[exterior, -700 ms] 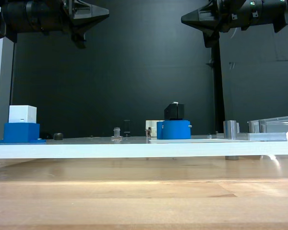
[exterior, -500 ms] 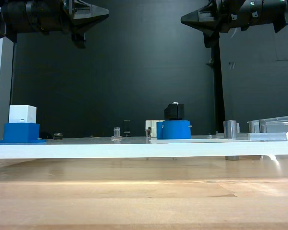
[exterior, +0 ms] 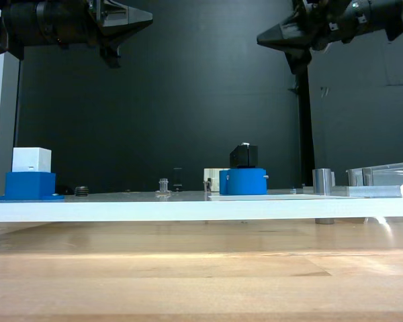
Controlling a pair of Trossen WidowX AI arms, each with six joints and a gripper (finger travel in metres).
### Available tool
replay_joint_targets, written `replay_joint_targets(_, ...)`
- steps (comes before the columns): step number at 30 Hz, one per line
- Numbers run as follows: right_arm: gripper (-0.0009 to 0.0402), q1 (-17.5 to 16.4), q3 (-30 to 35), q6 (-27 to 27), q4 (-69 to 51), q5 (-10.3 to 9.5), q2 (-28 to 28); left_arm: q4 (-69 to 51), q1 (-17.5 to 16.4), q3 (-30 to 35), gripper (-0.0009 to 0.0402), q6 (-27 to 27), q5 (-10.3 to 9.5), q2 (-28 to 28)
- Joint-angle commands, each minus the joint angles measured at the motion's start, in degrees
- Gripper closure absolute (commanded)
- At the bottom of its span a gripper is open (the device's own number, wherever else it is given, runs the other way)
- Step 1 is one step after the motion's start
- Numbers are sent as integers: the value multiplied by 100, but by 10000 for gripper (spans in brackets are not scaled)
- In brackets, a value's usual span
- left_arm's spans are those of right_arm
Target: Remove the 16mm cylinder and place in the container
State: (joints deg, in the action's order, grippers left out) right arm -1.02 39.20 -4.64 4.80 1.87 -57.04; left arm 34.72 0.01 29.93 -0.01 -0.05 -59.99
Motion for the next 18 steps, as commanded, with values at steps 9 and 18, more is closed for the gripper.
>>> replay_joint_targets(9,393,-721,1392,-7,-2750,7,-903,2,-2,2,393,0,2,0)
replay_joint_targets(18,393,-1051,2664,-116,-4889,2,-1982,-11,-2,2,393,-2,2,0)
